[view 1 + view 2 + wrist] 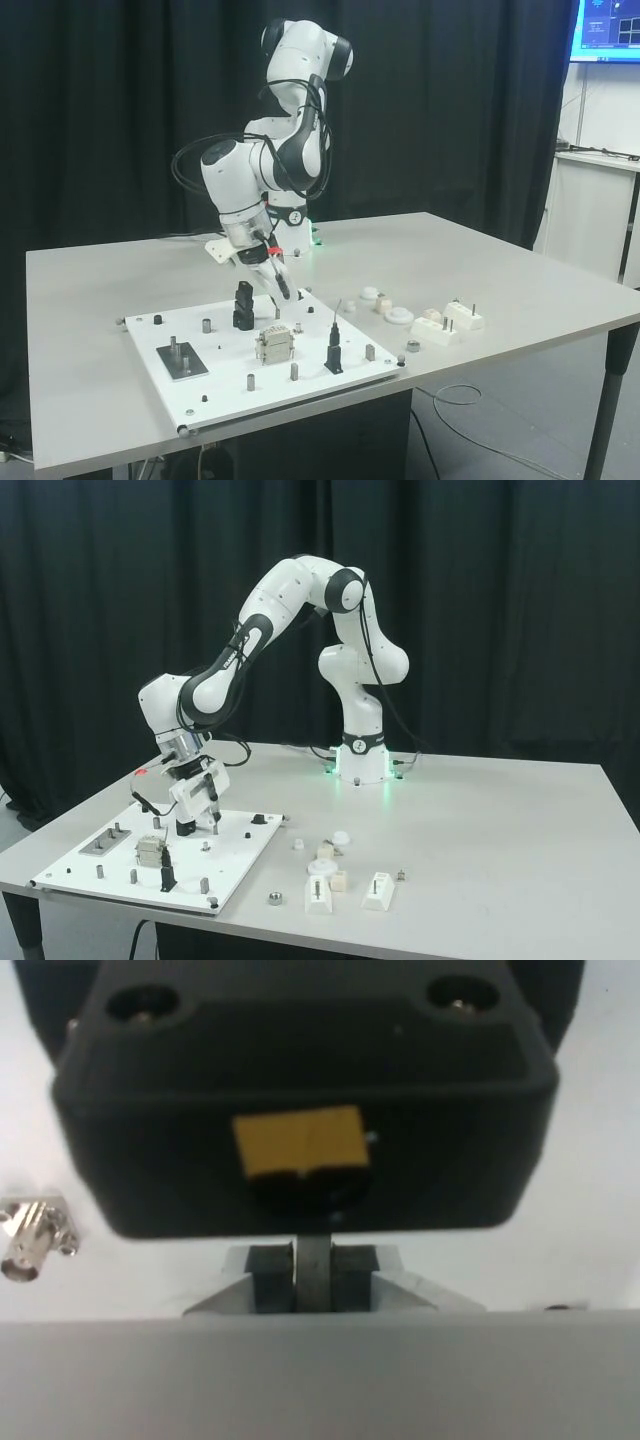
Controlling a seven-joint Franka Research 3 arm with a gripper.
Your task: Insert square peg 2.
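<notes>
In the wrist view my gripper [313, 1282] is shut on a slim grey square peg [313, 1260], which stands upright between the two black fingers [270, 1278]. From the first room view the gripper [283, 290] hangs tilted just above the far edge of the white board [230, 385], next to a black plug [241, 305]. The second room view shows the gripper [211, 818] low over the board [240, 855]. The hole under the peg is hidden by the gripper.
The board carries a grey plate with pegs [180, 360], a metal multi-pin connector [274, 345], a black holder with a thin rod [332, 355] and a small metal connector [32, 1235]. White loose parts [396, 312] and white blocks [450, 323] lie beside the board.
</notes>
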